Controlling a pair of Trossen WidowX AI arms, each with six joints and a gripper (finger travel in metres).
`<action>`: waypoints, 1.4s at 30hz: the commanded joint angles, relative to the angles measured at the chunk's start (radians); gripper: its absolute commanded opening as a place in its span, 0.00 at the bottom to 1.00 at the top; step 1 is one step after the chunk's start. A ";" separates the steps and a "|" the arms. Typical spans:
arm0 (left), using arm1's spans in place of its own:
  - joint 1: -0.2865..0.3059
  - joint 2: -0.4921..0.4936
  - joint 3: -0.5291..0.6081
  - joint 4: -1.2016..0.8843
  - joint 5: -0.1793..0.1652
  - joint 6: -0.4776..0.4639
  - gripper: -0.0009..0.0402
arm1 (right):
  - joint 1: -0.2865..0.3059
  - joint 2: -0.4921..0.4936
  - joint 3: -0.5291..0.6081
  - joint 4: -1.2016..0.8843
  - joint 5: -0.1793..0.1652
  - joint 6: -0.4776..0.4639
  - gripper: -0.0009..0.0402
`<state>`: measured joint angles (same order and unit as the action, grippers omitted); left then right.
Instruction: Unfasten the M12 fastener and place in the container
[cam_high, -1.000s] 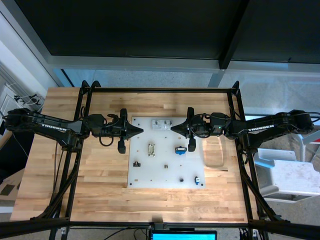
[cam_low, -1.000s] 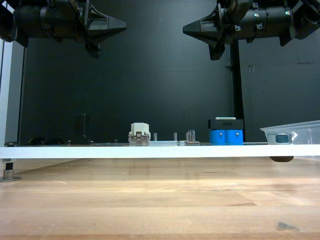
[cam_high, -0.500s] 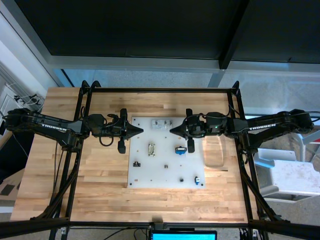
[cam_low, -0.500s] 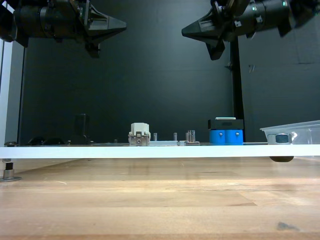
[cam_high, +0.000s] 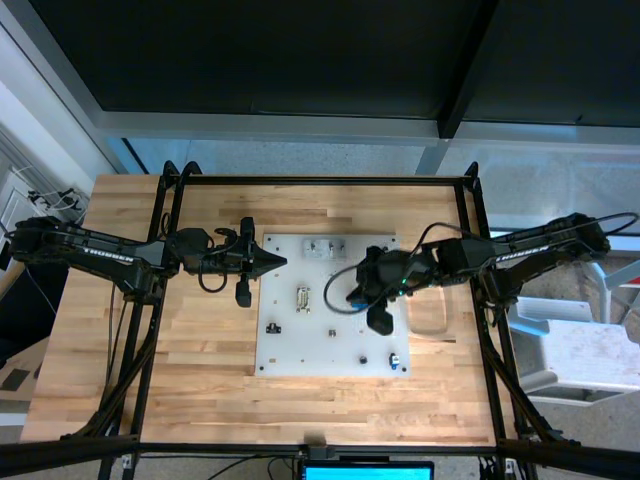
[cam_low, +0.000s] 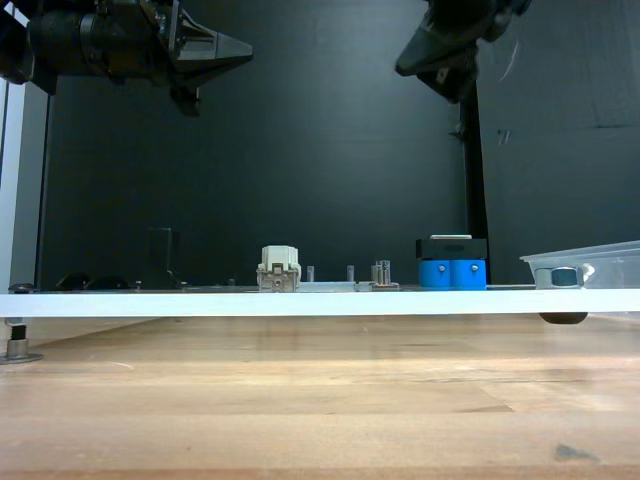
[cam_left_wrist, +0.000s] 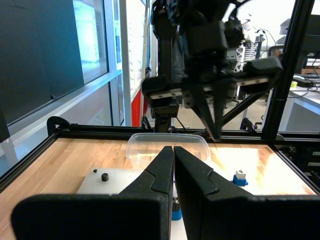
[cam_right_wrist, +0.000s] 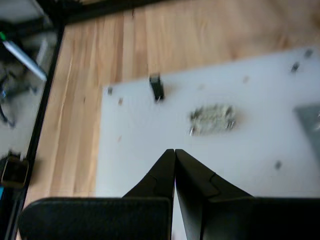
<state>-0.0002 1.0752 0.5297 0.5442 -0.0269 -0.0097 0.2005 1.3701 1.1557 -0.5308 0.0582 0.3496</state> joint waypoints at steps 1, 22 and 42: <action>0.000 0.000 0.000 0.000 0.000 0.000 0.02 | 0.030 0.059 0.087 -0.148 0.002 0.067 0.02; 0.000 0.000 0.000 0.000 0.000 0.000 0.02 | 0.180 0.446 0.502 -0.734 -0.061 0.406 0.02; 0.000 0.000 0.000 0.000 0.000 0.000 0.02 | 0.251 0.603 0.501 -0.642 -0.022 0.412 0.40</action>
<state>-0.0002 1.0752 0.5297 0.5438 -0.0269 -0.0097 0.4515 1.9648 1.6588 -1.1820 0.0353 0.7673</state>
